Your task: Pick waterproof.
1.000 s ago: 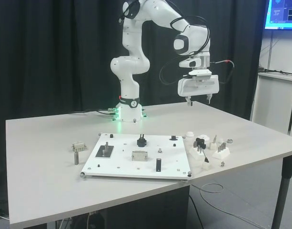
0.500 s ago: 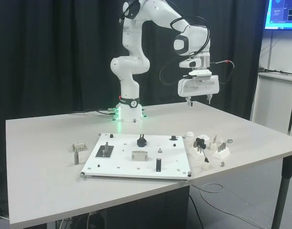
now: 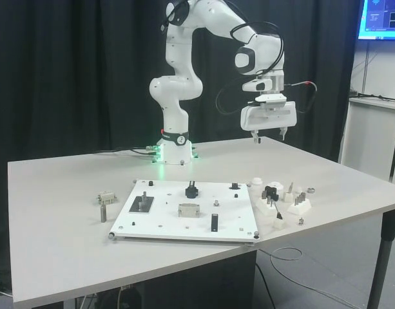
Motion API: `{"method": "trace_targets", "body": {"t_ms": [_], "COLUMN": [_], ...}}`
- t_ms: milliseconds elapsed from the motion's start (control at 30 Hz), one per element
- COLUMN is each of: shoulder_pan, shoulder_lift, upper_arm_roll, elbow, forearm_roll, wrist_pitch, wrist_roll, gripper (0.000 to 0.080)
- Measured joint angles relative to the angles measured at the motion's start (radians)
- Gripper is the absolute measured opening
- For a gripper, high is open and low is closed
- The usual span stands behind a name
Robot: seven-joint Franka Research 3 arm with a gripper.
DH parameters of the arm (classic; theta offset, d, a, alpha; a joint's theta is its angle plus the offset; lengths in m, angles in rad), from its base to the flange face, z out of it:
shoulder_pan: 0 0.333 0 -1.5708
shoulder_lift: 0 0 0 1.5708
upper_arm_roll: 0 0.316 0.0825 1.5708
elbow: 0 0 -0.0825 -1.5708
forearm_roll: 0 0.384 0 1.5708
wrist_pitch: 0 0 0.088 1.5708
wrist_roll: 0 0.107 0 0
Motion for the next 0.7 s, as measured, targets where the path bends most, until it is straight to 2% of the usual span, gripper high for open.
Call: {"method": "trace_targets", "body": {"t_ms": [700], "shoulder_pan": [-0.018], "shoulder_lift": [0.003], "upper_arm_roll": [-0.004], "elbow": [0.014], "forearm_roll": [-0.005], "wrist_pitch": [0.002], "wrist_roll": [0.033], "gripper": [0.0800]}}
